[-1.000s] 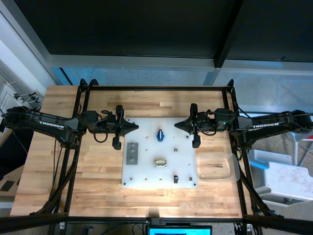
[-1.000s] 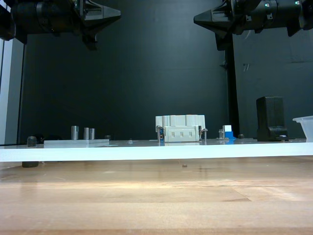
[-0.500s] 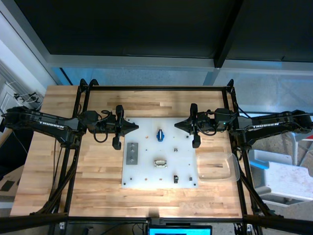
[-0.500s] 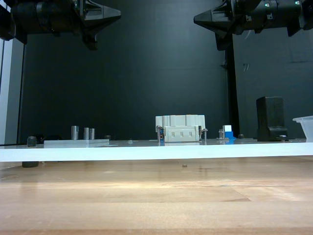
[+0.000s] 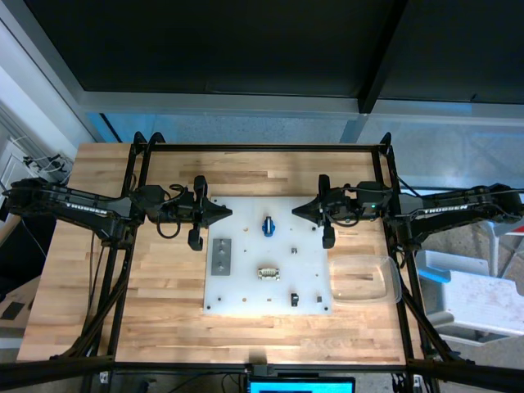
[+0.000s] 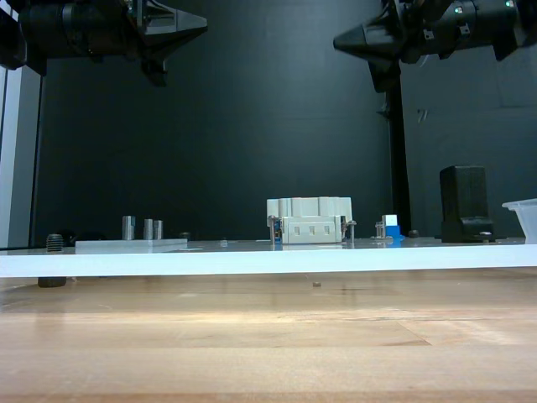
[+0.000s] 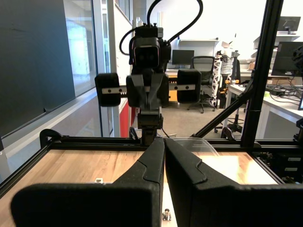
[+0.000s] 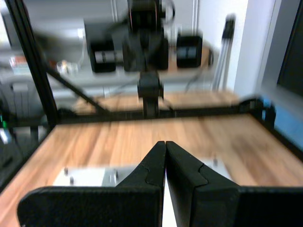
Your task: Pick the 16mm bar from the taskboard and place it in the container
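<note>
16mm bar [image 6: 127, 227] looks to us like the stoutest of the pegs [image 6: 148, 227] standing in the grey block [image 5: 222, 255], centre-left on the taskboard [image 5: 311, 262], though we can't be sure, so a wrong pick is possible. Left gripper [image 5: 228, 212] and right gripper [image 5: 295, 209] hover high by the board's far edge, fingers pressed together on both; descend like that and we just jab the peg. The container [image 5: 368, 282] sits lower right, so a low carry could clip the blue knob [image 5: 268, 225].
</note>
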You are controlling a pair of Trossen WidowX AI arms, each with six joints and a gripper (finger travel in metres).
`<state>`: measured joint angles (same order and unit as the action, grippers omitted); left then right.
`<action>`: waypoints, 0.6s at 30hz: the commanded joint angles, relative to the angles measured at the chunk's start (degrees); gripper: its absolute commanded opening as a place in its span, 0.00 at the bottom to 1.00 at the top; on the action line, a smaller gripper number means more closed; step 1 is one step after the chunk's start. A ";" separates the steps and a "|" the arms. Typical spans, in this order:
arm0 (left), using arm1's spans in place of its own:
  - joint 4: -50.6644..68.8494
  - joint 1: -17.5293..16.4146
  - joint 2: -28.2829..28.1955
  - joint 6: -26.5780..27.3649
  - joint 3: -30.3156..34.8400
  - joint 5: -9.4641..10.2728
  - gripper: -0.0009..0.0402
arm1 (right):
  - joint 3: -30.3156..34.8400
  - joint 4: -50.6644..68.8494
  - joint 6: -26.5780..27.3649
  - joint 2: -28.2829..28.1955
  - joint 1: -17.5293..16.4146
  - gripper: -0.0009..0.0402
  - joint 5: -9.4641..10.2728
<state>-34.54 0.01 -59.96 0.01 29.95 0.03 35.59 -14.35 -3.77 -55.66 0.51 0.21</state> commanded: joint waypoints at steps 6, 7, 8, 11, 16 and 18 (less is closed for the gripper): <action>0.00 0.00 -0.02 0.00 0.00 0.00 0.02 | 9.42 23.02 -1.68 -0.94 -1.01 0.02 -0.17; 0.00 -0.02 -0.02 0.00 0.00 0.00 0.02 | 10.56 25.49 -1.77 -1.49 -1.22 0.02 -0.20; 0.00 -0.02 -0.02 0.00 0.00 0.00 0.02 | 11.65 28.13 -1.92 -2.05 -1.46 0.02 -0.20; 0.00 -0.02 -0.02 0.00 0.00 0.00 0.02 | 14.95 35.56 -2.05 -4.22 -1.81 0.02 -0.20; 0.00 0.00 -0.02 0.00 0.00 0.00 0.02 | 19.80 43.76 -2.56 -8.46 -3.23 0.02 -0.20; 0.00 -0.02 -0.02 0.00 0.00 0.00 0.02 | 22.08 47.65 -2.97 -10.34 -3.74 0.02 -0.50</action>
<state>-34.52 0.01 -59.96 0.01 29.95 0.03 56.27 30.94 -6.48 -64.84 -2.94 -0.03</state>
